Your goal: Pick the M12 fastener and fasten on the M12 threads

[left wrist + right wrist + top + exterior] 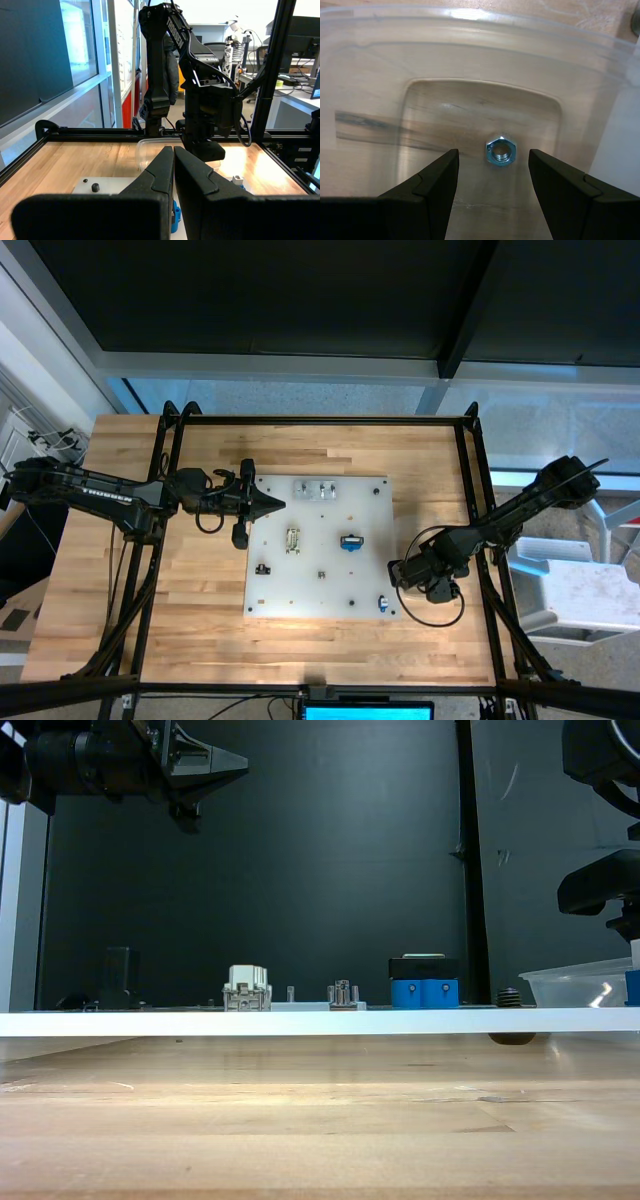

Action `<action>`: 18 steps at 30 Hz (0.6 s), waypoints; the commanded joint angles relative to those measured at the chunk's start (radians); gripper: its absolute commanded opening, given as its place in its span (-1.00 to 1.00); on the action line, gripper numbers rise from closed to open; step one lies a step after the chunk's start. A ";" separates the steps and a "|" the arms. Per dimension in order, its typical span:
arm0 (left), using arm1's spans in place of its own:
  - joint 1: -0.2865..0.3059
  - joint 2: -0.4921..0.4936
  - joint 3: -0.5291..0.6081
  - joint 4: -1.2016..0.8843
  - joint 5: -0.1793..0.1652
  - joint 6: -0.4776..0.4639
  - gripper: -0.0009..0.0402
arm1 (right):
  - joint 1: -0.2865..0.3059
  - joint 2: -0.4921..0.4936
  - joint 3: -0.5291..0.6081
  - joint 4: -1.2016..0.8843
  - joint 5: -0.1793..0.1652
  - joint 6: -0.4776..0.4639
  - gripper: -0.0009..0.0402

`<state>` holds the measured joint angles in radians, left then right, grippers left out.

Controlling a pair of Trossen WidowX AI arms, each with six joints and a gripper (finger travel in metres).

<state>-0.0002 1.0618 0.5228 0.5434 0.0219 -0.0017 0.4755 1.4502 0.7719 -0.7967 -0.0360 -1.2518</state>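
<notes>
The M12 fastener, a small silver nut (501,152), lies flat on the floor of the clear tray (470,30). My right gripper (493,151) hangs open over it, one finger on each side of the nut and not touching it. In the high view the right gripper (402,574) hovers at the board's right edge. The M12 threads, a short black ribbed stud (508,997), stand bare on the white board (300,585), also seen as the stud (352,602) from above. My left gripper (173,150) is shut and empty, held high over the board's far left edge (268,503).
On the board are a blue-and-black fitting (425,982), a pale connector (247,990) and a small silver post (290,992). A black post (375,491) stands at the far right corner. The black frame rails (470,490) run around the table.
</notes>
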 commanded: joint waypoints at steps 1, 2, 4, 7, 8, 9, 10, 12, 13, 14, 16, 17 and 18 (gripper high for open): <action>0.000 0.000 0.000 0.000 0.000 0.000 -0.96 | -0.003 0.000 -0.003 0.006 0.001 0.002 -0.01; 0.000 0.000 0.000 0.000 0.000 0.000 -0.96 | -0.003 0.000 -0.003 0.006 0.001 0.001 -0.01; 0.000 0.000 0.000 0.000 0.000 0.000 -0.96 | -0.005 0.015 -0.003 0.013 0.001 0.002 -0.01; 0.000 0.000 0.000 0.000 0.000 0.000 -0.96 | -0.005 0.030 -0.003 0.035 -0.011 0.002 -0.01; 0.000 0.000 0.000 0.000 0.000 0.000 -0.96 | -0.005 0.032 -0.003 0.040 -0.010 0.001 -0.01; 0.000 0.000 0.000 0.000 0.000 0.000 -0.96 | -0.005 0.034 -0.004 0.043 -0.010 0.001 -0.01; 0.000 0.000 0.000 0.000 0.000 0.000 -0.96 | -0.005 0.038 -0.004 0.048 -0.010 -0.003 -0.01; 0.000 0.000 0.000 0.000 0.000 0.000 -0.96 | -0.005 0.044 -0.006 0.050 -0.010 -0.014 -0.01; 0.000 0.000 0.000 0.000 0.000 0.000 -0.96 | -0.007 0.046 -0.006 0.051 -0.010 -0.014 -0.01; 0.000 0.000 0.000 0.000 0.000 0.000 -0.96 | -0.009 0.046 -0.009 0.054 -0.010 -0.014 -0.01; 0.000 0.000 0.000 0.000 0.000 0.000 -0.96 | -0.011 0.049 -0.012 0.060 -0.010 -0.014 -0.01; 0.000 0.000 0.000 0.000 0.000 0.000 -0.96 | -0.011 0.050 -0.012 0.059 -0.010 -0.014 -0.01; 0.000 0.000 0.000 0.000 0.000 0.000 -0.96 | -0.013 0.050 -0.013 0.059 -0.010 -0.014 -0.01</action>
<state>-0.0002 1.0618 0.5228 0.5438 0.0216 -0.0017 0.4637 1.4990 0.7593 -0.7387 -0.0456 -1.2644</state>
